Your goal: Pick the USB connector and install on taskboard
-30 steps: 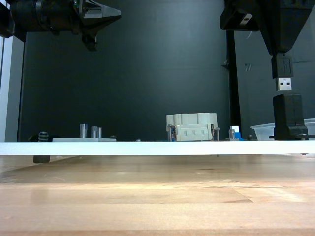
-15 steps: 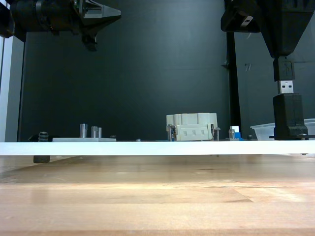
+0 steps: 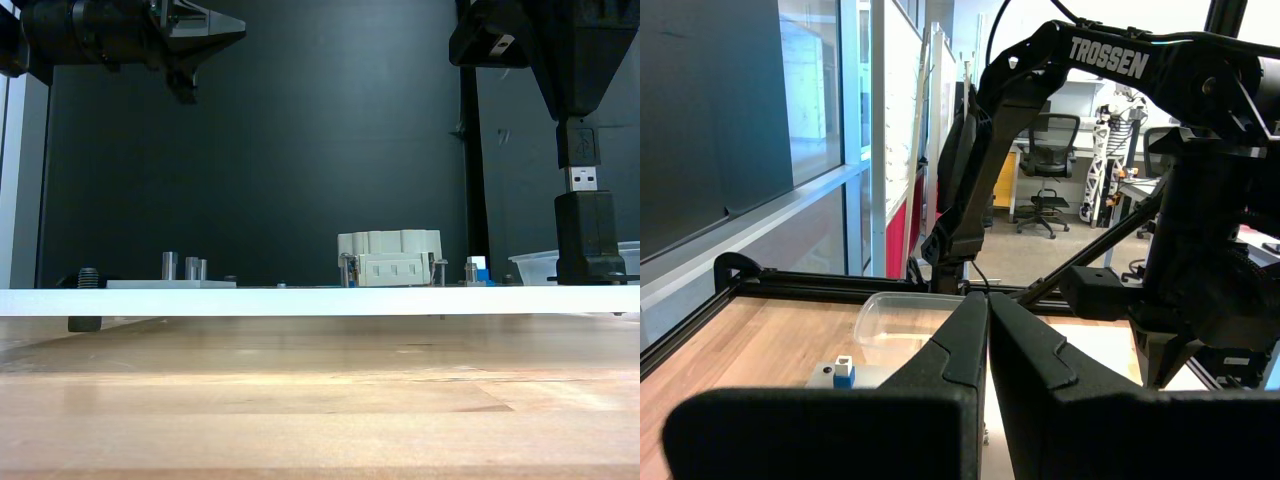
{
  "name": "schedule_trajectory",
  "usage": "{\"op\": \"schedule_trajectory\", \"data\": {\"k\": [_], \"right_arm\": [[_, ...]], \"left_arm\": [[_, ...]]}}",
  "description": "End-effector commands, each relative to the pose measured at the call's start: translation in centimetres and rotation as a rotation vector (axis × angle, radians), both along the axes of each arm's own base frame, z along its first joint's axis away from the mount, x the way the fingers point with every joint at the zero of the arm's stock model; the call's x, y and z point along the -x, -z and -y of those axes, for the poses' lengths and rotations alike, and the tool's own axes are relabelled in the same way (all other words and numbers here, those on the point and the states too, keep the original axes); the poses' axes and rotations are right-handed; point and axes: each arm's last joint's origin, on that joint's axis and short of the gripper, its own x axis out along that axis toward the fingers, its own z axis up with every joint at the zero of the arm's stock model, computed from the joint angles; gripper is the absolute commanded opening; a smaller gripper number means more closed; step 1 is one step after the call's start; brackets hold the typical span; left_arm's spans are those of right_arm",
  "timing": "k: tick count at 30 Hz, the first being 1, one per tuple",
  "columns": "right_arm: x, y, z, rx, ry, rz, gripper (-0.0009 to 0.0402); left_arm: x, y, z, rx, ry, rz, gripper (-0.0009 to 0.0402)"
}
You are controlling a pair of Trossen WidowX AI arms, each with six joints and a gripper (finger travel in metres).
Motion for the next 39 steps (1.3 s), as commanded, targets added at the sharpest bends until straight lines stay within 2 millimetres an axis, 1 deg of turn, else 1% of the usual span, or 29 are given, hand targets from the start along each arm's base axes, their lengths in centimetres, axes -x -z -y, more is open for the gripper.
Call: {"op": "schedule_trajectory", "data": {"k": [1, 16, 30, 39], "right_arm": [[0.0, 0.0, 0.0, -0.006, -0.003, -0.004, 0.0000], [0.0, 0.6, -0.1, -0.008, -0.013, 0.000, 0.0000], [0.1, 1.9, -0.2, -0.007, -0.023, -0.005, 0.0000], [0.2, 2.0, -0.3, -0.007, -0.030, -0.004, 0.0000]], "left_arm": [[0.0, 0.0, 0.0, 0.000, 0.000, 0.001, 0.0000], [0.0, 0.0, 0.0, 0.000, 0.000, 0.000, 0.0000], [0.0, 0.0, 0.0, 0.000, 0.000, 0.000, 0.0000], [0.0, 0.0, 0.0, 0.000, 0.000, 0.001, 0.0000]]}}
